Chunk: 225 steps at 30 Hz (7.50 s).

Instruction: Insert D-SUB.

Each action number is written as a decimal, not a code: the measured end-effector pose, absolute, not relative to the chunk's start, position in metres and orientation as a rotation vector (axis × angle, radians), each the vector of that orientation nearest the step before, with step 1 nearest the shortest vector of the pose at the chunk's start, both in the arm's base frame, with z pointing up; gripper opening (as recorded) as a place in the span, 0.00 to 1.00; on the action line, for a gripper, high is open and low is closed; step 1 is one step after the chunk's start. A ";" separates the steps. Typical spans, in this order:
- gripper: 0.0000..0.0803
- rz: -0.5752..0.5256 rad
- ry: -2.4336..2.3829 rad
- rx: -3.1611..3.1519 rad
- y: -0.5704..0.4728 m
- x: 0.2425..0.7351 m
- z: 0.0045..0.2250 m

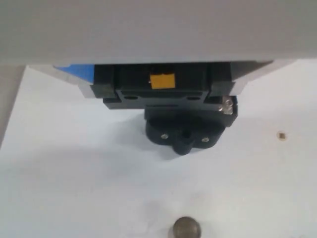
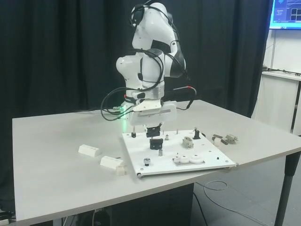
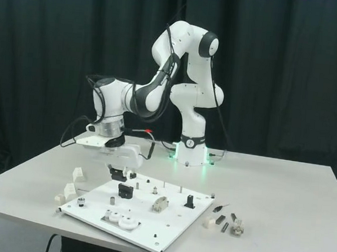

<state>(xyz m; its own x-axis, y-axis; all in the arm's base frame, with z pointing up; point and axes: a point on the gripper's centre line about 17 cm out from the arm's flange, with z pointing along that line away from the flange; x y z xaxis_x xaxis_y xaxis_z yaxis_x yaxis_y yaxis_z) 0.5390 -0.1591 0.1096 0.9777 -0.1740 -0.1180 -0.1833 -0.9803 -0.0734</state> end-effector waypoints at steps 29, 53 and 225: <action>0.48 0.068 0.541 -3.100 -0.133 0.519 0.104; 0.48 0.027 0.612 -3.097 -0.132 0.526 0.105; 0.48 -0.243 0.387 -3.142 -0.136 0.537 0.090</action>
